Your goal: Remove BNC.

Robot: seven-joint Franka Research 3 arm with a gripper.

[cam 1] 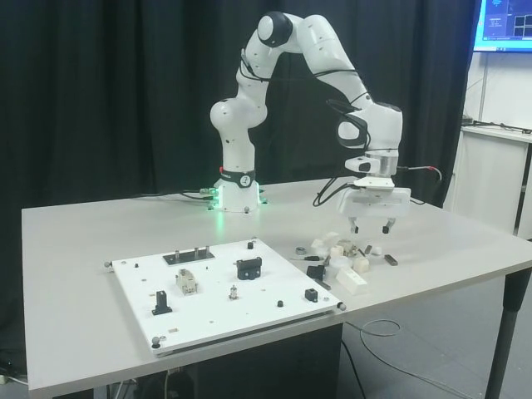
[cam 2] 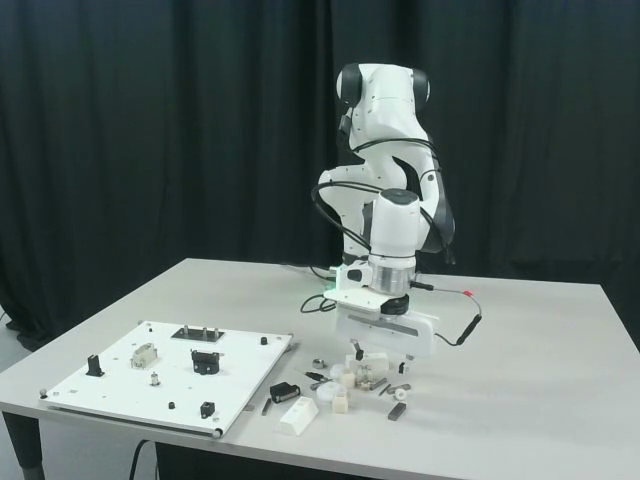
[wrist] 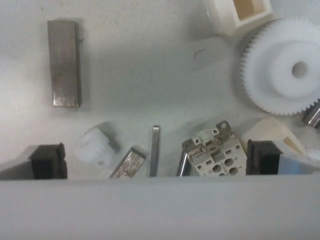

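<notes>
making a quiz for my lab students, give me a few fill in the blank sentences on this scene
1. The gripper hangs above a pile of loose parts, not above the ____ board.
2. In the wrist view, the large toothed part is a white ____.
3. The fingers are ____, holding nothing.
4. The arm's base glows ____.

Missing words: white; gear; open; green

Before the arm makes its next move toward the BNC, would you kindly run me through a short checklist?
1. Gripper open: ok, fingers apart.
2. Gripper empty: ok, nothing between the fingers.
3. Gripper over the white assembly board: not ok, it hangs over the pile of loose parts beside the board.
4. BNC identified on board: cannot tell, fittings too small.
5. Path to board free: ok, only bare grey table between.
</notes>
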